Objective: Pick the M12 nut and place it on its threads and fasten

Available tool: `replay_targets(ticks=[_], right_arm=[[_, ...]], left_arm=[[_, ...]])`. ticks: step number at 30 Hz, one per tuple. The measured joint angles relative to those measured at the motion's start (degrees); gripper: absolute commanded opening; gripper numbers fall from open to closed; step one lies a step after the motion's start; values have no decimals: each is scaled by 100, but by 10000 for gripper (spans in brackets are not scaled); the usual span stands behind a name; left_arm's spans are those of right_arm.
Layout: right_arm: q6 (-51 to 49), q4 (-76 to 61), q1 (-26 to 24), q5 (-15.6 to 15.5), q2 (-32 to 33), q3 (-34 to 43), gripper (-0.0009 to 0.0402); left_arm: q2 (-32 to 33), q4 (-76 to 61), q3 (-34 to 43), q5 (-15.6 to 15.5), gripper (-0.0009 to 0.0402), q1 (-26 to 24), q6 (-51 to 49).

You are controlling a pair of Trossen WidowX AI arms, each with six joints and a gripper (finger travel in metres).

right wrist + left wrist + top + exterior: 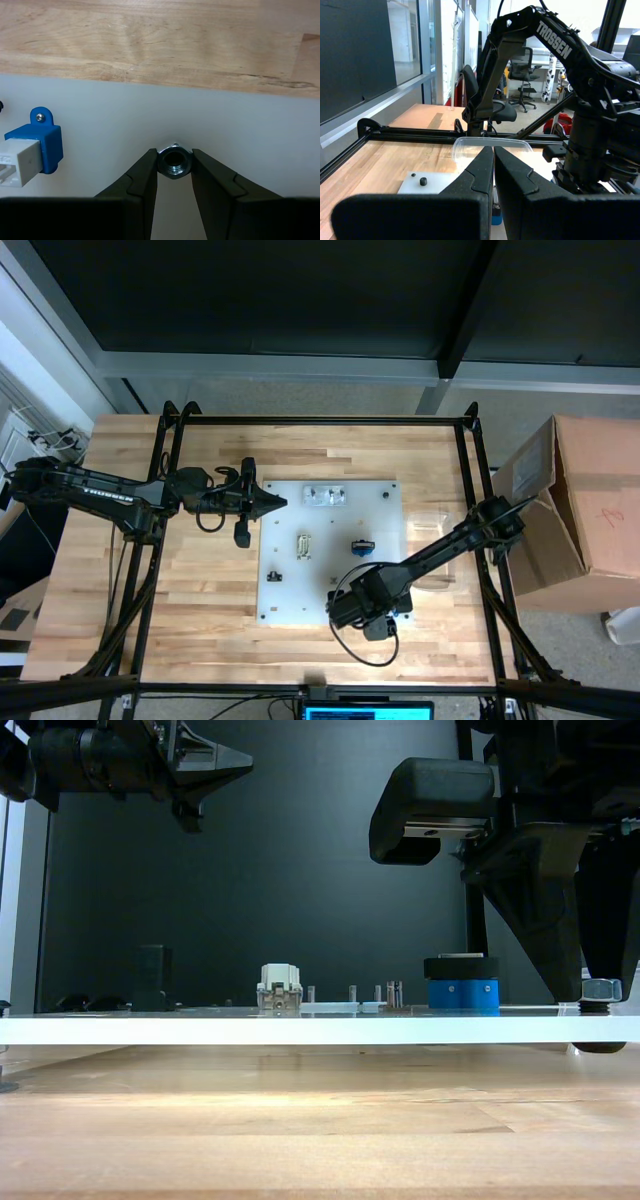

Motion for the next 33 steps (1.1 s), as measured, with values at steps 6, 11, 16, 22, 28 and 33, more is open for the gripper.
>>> replay_targets(ticks=[6,11,16,22,28,33], right_arm=[[129,44,-22,7,-83,-149,83],[201,44,-24,11,-83,-151,83],[356,52,-24,11,-83,-153,82],[737,66,-22,13,-83,-157,82],[1360,90,-11,15,-63,-157,82],[1902,92,-11,15,-59,-157,82]], left_arm=[[0,-2,0,2,0,0,-2],[0,-2,0,0,0,0,0],[0,-2,0,2,0,0,0],[0,0,0,0,0,0,0],[0,-2,0,2,0,0,0],[0,-2,0,0,0,0,0]])
